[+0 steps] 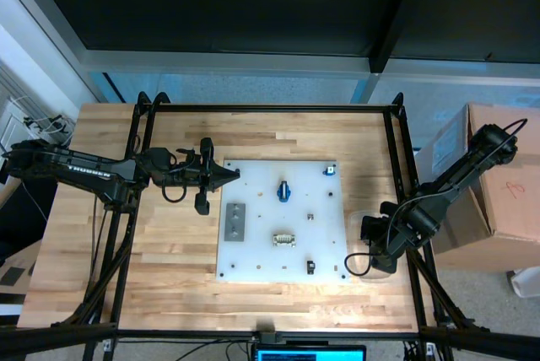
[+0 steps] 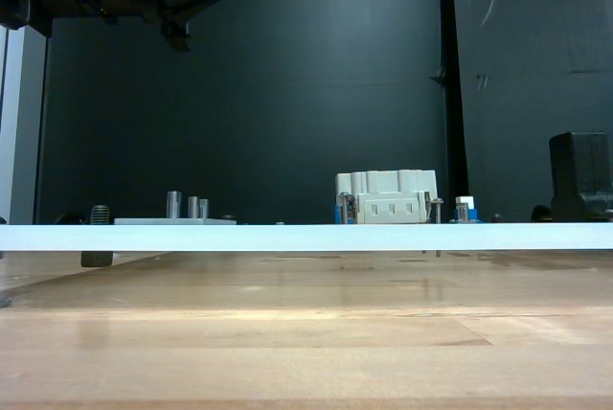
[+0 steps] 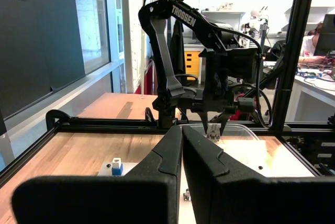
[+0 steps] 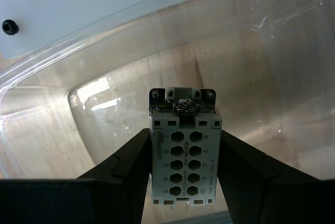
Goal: Remove the HAN10E connector from the taskboard and place in the container
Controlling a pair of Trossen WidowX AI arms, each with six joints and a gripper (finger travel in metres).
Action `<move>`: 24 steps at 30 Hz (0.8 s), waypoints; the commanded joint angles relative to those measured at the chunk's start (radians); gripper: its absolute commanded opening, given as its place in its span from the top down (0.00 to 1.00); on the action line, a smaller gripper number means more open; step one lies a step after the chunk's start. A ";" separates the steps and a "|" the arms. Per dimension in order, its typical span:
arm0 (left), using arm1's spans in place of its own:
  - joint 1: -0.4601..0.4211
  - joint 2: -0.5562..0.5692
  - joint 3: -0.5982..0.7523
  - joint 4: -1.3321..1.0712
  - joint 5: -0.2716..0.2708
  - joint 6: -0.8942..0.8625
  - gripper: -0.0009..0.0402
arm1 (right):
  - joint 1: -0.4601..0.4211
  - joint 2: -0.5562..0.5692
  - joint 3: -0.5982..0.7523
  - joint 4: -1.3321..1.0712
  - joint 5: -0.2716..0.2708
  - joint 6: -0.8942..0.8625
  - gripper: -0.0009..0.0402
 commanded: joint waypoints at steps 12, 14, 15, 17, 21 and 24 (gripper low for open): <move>0.000 0.000 0.000 0.000 0.000 0.000 0.98 | 0.000 0.001 -0.002 0.006 -0.018 0.037 0.92; 0.000 0.000 0.000 0.000 0.000 0.000 0.98 | 0.000 0.001 -0.002 0.006 -0.018 0.037 0.92; 0.000 0.000 0.000 0.000 0.000 0.000 0.98 | 0.000 0.000 -0.002 0.006 -0.018 0.037 0.92; 0.000 0.000 0.000 0.000 0.000 0.000 0.98 | 0.000 0.001 -0.002 0.006 -0.018 0.038 0.92; 0.000 0.000 0.000 0.000 0.000 0.000 0.98 | 0.000 0.001 -0.002 0.008 -0.018 0.066 0.92; 0.000 0.000 0.000 0.000 0.000 0.000 0.98 | -0.001 0.001 -0.002 0.011 -0.018 0.068 0.92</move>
